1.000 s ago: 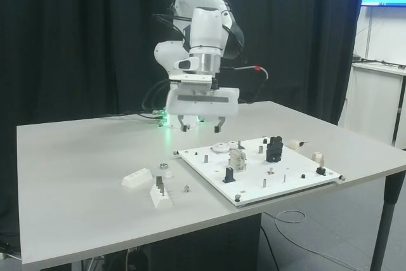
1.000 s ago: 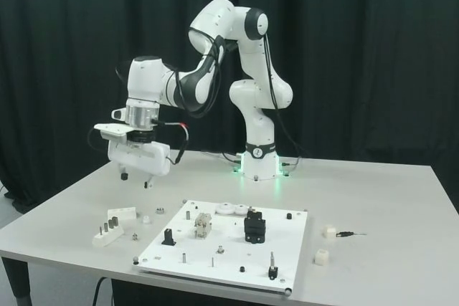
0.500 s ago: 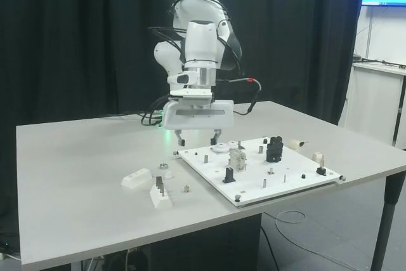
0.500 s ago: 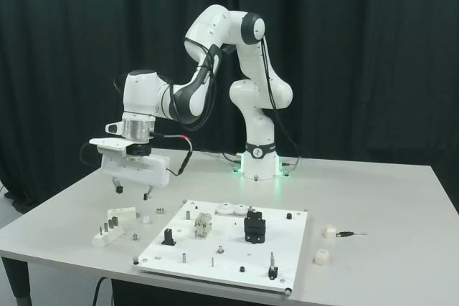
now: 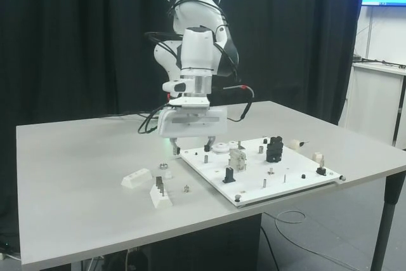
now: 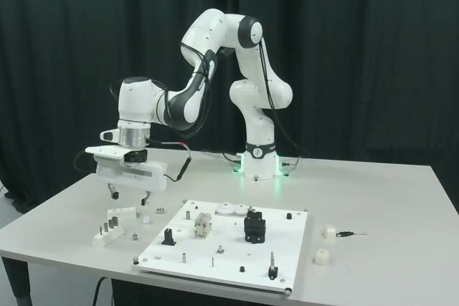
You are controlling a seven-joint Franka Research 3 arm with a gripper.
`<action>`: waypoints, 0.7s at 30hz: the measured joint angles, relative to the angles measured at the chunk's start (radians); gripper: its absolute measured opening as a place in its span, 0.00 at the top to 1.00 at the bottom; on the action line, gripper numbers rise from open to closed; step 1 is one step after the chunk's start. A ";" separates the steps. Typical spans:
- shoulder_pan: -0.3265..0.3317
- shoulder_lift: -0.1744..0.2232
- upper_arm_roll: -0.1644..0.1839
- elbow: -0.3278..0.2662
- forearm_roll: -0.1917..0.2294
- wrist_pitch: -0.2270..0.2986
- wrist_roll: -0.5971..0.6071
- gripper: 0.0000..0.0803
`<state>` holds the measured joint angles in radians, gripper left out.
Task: Pick BNC.
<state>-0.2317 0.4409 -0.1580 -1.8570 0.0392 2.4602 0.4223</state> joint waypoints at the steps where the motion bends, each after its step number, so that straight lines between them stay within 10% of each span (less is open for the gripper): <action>1: 0.000 0.003 -0.002 0.002 0.000 -0.003 -0.001 0.00; 21: 0.005 0.066 -0.006 0.016 0.000 -0.037 -0.021 0.00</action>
<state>-0.2267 0.5071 -0.1639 -1.8408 0.0397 2.4228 0.4015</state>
